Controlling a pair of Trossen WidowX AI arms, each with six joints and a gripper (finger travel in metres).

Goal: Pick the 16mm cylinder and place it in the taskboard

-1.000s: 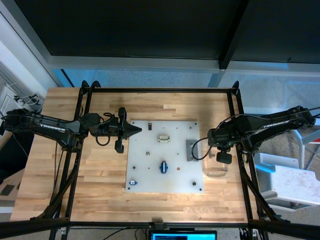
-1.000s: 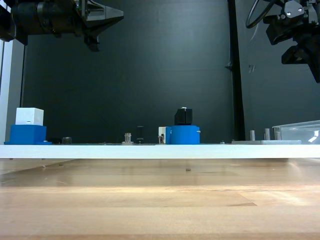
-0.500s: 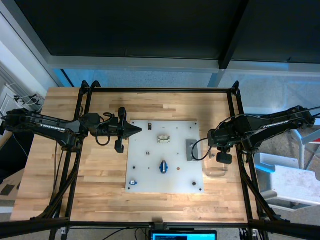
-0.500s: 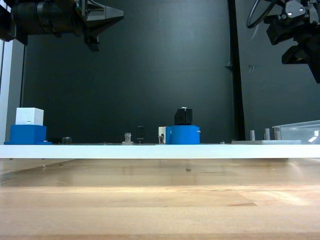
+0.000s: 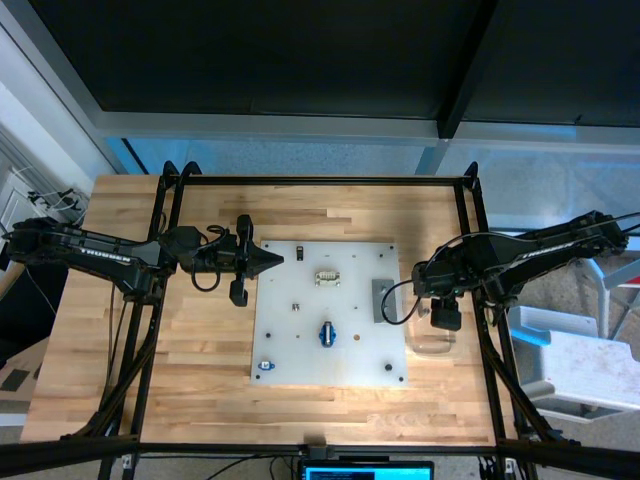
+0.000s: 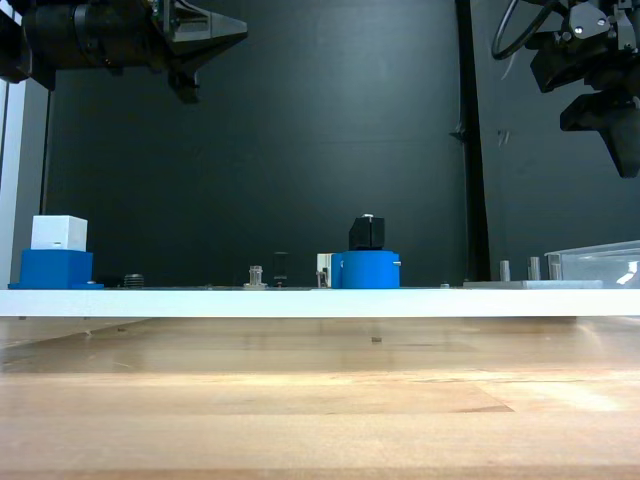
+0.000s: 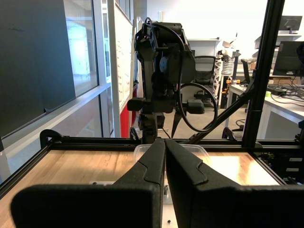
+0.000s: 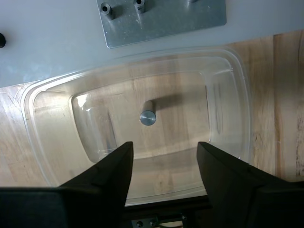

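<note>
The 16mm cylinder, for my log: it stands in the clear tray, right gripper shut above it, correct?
No: the right wrist view shows the right gripper open above the 16mm cylinder in the clear tray. The left gripper hangs shut by the taskboard.

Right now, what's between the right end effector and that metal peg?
Nothing but air, the right wrist view shows: right end effector open above the 16mm cylinder in the clear tray. Left end effector hovers shut by the taskboard's left edge.
</note>
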